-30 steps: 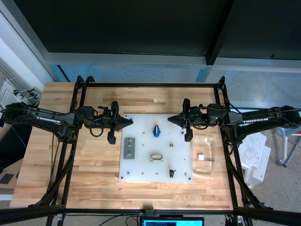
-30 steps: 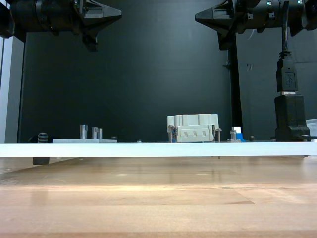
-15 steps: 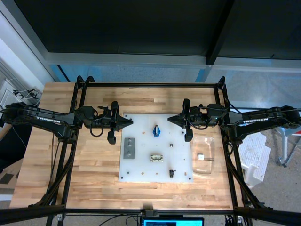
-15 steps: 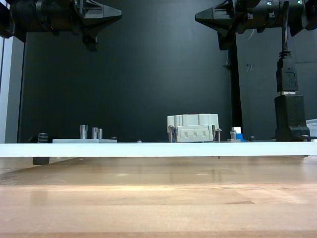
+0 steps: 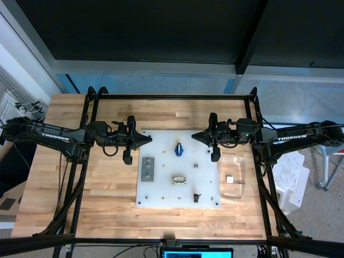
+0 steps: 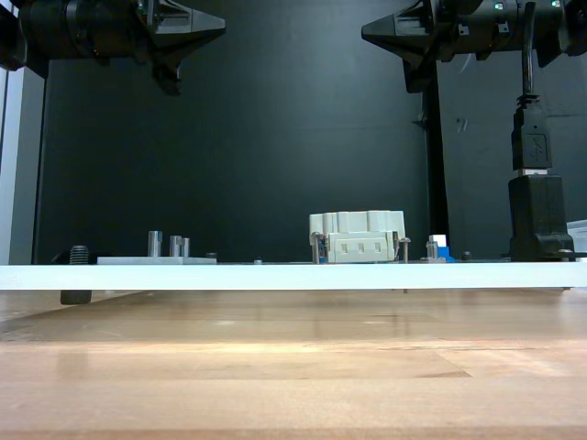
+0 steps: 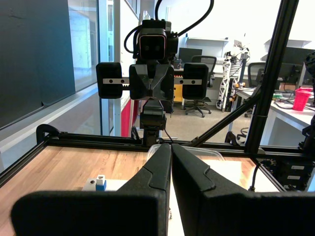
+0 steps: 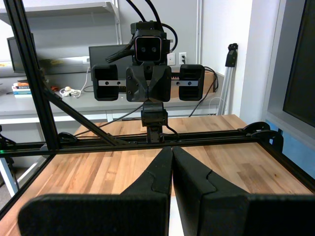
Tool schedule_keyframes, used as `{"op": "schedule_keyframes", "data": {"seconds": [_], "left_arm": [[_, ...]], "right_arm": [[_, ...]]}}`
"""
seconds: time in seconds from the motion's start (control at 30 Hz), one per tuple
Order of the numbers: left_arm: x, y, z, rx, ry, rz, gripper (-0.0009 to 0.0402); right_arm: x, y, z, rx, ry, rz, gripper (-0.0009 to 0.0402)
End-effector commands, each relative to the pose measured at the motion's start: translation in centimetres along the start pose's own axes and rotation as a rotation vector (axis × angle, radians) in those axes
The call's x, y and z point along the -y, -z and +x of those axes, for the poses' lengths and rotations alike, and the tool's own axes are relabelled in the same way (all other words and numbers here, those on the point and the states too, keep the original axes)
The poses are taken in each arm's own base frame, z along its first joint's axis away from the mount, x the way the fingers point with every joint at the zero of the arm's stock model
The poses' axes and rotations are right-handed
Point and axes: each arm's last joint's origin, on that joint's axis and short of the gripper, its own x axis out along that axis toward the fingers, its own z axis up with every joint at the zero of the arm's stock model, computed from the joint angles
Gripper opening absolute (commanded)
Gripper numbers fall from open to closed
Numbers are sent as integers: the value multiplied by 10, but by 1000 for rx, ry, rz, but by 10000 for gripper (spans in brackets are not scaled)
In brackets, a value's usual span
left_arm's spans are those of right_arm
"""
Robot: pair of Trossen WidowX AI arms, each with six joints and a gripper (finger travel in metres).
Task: Pick the USB connector and install on taskboard
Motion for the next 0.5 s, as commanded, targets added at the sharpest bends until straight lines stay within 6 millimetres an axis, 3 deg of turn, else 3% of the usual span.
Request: {"op": "schedule_keyframes", "data": {"seconds": [0.03, 0.5], "left_arm": [[0, 0, 0, 0, 0, 0, 0], [0, 0, 0, 0, 0, 0, 0]], "right_arm": [[0, 0, 0, -5, 0, 1, 0], [0, 3, 0, -32, 2, 1, 0]]}}
